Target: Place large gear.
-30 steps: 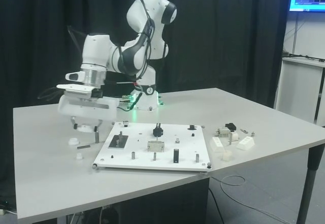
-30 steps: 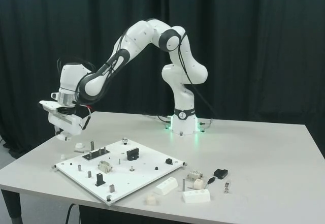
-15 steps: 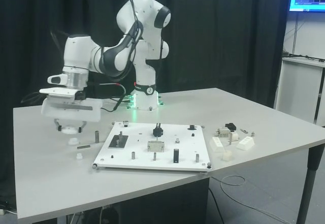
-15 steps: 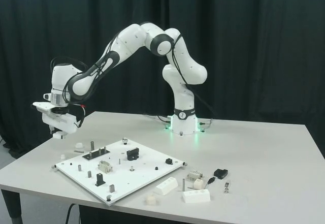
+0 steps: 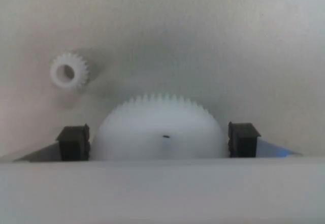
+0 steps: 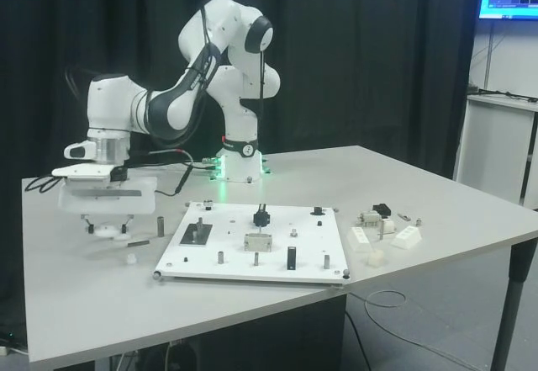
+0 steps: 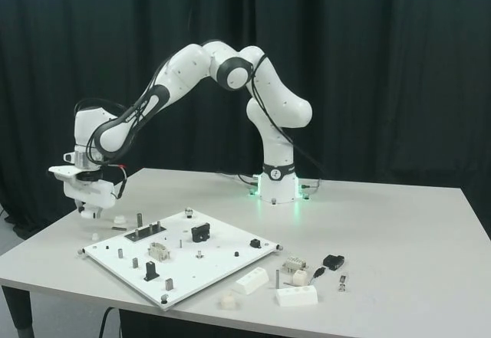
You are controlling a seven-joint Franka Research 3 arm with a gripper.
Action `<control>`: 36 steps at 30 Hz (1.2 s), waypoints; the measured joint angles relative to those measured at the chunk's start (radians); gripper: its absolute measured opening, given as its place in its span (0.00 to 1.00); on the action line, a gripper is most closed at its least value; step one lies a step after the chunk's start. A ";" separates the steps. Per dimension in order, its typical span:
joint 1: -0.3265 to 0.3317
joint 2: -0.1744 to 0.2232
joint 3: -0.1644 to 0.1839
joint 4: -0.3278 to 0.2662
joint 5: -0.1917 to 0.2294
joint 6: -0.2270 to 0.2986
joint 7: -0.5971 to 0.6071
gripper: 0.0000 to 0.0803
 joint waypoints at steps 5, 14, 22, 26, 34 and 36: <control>-0.023 0.038 0.016 0.034 0.032 0.000 -0.025 0.74; -0.045 0.103 0.023 0.095 0.047 -0.009 -0.035 0.74; -0.055 0.140 0.024 0.133 0.052 -0.032 -0.044 0.74; -0.059 0.152 0.024 0.149 0.053 -0.042 -0.051 0.74; -0.066 0.160 0.024 0.171 0.053 -0.053 -0.053 0.94; -0.067 0.160 0.024 0.177 0.053 -0.058 -0.053 0.98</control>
